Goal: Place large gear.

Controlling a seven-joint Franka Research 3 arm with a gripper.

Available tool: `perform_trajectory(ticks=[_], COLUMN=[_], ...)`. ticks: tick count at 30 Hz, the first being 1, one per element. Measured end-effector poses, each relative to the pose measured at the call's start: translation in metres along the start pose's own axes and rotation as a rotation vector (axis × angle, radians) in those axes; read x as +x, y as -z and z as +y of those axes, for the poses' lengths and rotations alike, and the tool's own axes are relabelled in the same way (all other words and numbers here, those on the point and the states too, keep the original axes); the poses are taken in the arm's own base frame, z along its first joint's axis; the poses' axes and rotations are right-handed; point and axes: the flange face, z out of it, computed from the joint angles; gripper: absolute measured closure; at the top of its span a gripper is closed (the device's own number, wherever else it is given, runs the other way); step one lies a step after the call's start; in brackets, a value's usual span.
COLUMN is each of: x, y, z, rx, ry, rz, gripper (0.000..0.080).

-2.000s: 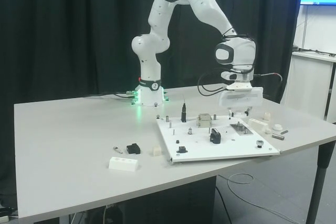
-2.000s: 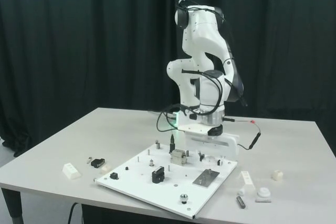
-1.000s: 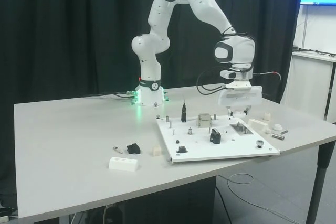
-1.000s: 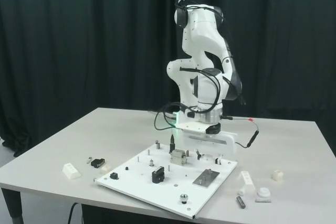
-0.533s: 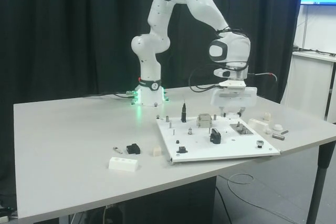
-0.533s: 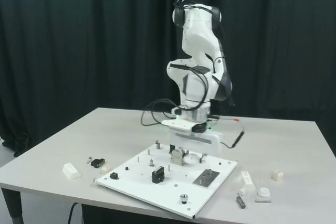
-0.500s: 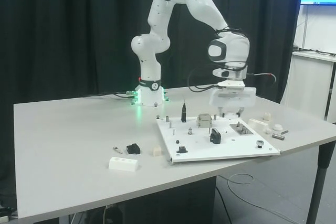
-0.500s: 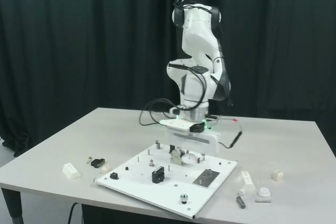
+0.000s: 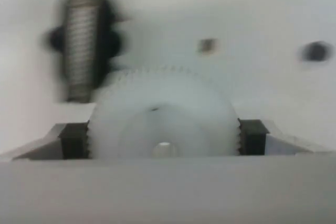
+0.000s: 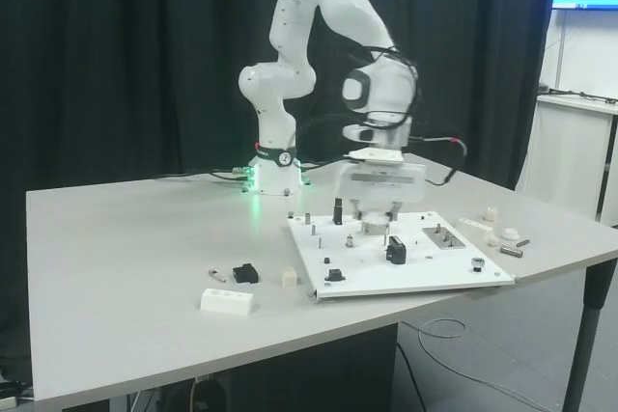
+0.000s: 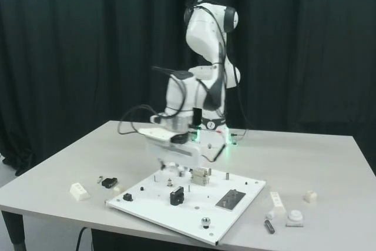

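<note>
While the white arm [image 10: 319, 7] reaches over the grey counter [image 10: 126, 238], a white block [image 10: 228, 301] and a small black part [image 10: 245, 273] lie at the counter's near left, well apart from the work. Right of them sits the white assembly board [image 10: 406, 272], studded with upright pins, a black fitting [image 10: 395, 252] and a grey metal plate [image 10: 443, 236]. Above the board's far left portion hangs the pincer [image 10: 375, 211], its black pads [image 9: 73, 140] pinching the large gear [image 9: 164, 116] by its toothed rim; the wrist view shows the white gear's centre bore clear between the fingers, with a grey threaded post [image 9: 81, 51] standing just beyond it. The gear appears to be held above the board, not yet seated. To place it well, the bore should probably be centred over its shaft and the gear kept level on the way down, with the grip eased only once it rests flat. Farther right, small white pieces [image 10: 494, 229] lie on the counter off the board.
</note>
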Motion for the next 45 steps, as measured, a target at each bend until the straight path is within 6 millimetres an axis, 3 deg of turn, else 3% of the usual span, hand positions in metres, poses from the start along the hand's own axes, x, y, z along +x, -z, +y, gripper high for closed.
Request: perform_trajectory(ticks=[9, 19, 35, 45], x=[0.063, 0.111, 0.153, 0.160], y=[-0.008, -0.020, -0.059, -0.091], z=[0.053, 0.108, 0.181, 0.214], rx=[-0.023, -0.049, -0.070, -0.039], ry=[0.035, 0.076, 0.133, 0.145], rz=[-0.003, -0.013, -0.051, -0.090], gripper=[0.0207, 0.0207, 0.0207, 0.0207])
